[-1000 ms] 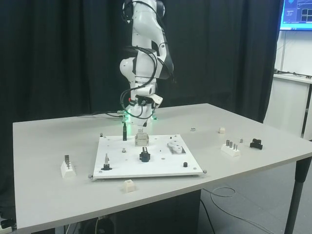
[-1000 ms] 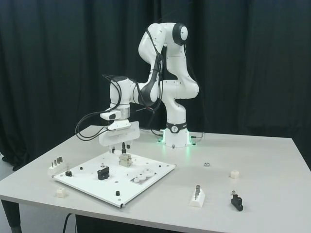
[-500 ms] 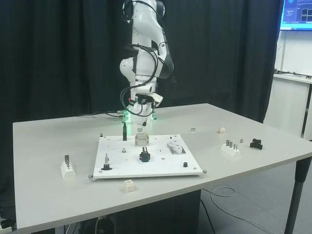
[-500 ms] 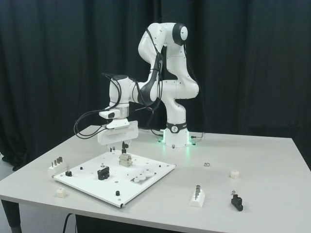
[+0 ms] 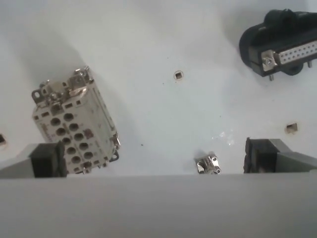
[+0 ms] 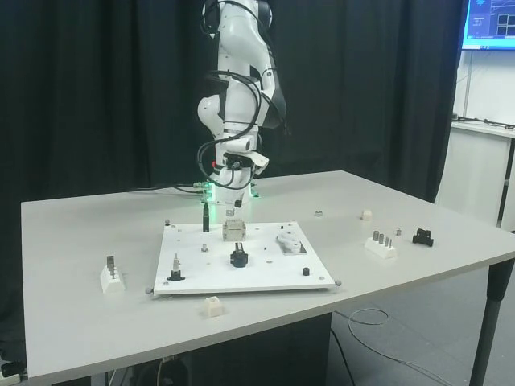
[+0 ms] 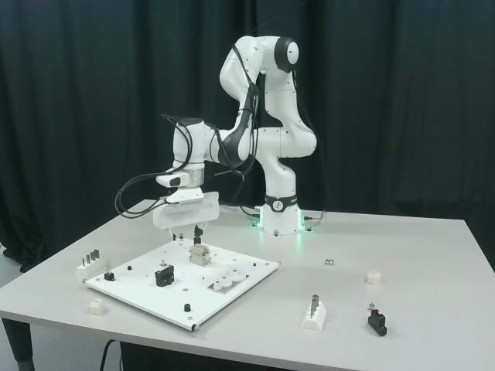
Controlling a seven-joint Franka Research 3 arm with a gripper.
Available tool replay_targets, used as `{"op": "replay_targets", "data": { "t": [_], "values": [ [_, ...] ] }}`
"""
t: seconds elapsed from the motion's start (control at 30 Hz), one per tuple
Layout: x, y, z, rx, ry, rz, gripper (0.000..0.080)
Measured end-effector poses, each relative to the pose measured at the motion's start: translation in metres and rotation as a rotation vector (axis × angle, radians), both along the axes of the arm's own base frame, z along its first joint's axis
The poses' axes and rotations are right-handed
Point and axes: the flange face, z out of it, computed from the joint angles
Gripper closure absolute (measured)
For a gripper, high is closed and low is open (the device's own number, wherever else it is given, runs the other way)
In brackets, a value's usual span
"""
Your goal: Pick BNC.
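My gripper (image 5: 154, 159) is open, its black fingertips (image 5: 47, 158) wide apart with nothing between them. It hangs above the rear of the white board (image 6: 241, 275), over a small metal square-flanged socket (image 5: 208, 164). A grey multi-pin connector (image 5: 74, 126) lies by one finger, and a black D-sub connector (image 5: 282, 47) is further off. From the room I see the gripper (image 6: 233, 209) (image 7: 188, 230) just above the multi-pin connector (image 6: 234, 230) (image 7: 199, 255). A black upright plug (image 6: 206, 217) stands at the board's rear corner. I cannot tell which part is the BNC.
Off the board stand a white block with pins (image 6: 112, 276), a small white cube (image 6: 212, 305), another pin block (image 6: 381, 244) and a black clip (image 6: 422, 236). Black cables (image 7: 139, 202) hang from the wrist. The arm's base (image 7: 280, 216) is behind the board.
The gripper has risen a little above the board and drifted slightly toward its rear. It has stayed open and holds nothing.
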Motion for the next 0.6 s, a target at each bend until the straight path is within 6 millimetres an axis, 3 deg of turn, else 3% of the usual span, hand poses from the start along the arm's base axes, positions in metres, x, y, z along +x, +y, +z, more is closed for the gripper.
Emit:
{"op": "replay_targets", "data": {
  "t": [0.23,0.6],
  "values": [
    [0.006,0.009,0.003,0.002,-0.015,-0.062,0.0002],
    [0.032,0.062,0.015,0.01,-0.058,-0.131,0.0002]
  ]
}}
